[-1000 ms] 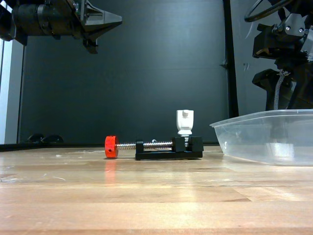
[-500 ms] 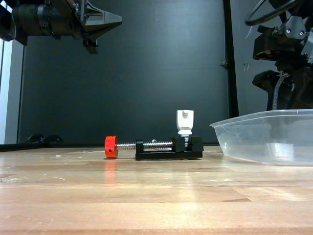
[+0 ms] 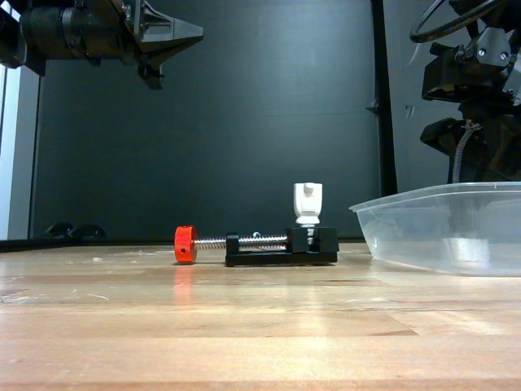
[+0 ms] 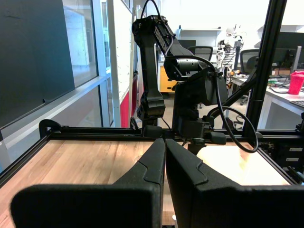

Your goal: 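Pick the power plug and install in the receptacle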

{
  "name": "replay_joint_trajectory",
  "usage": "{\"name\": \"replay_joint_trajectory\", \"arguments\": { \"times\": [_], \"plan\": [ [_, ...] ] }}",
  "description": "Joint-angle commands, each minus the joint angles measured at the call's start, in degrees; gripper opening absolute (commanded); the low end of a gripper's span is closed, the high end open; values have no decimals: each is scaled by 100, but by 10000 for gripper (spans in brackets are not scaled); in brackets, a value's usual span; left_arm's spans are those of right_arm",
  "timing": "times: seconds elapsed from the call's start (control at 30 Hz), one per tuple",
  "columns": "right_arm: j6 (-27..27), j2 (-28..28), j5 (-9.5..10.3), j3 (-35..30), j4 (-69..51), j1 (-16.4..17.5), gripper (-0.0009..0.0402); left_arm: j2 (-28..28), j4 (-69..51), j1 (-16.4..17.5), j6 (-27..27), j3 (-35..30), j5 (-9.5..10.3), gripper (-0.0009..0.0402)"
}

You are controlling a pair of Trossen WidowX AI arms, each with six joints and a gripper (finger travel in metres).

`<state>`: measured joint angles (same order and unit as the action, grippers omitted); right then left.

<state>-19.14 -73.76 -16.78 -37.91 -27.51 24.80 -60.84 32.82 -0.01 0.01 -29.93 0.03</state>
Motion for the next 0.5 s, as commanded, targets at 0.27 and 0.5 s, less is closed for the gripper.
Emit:
{"name": "replay_joint_trajectory", "arguments": {
  "times": [0.27, 0.5],
  "plan": [
    [0, 4, -15, 0, -4, 2, 69, -2, 2, 2, 0, -2, 0, 0],
    [0, 4, -17, 0, -7, 7, 31, -2, 2, 0, 0, -2, 0, 0]
  ]
}}
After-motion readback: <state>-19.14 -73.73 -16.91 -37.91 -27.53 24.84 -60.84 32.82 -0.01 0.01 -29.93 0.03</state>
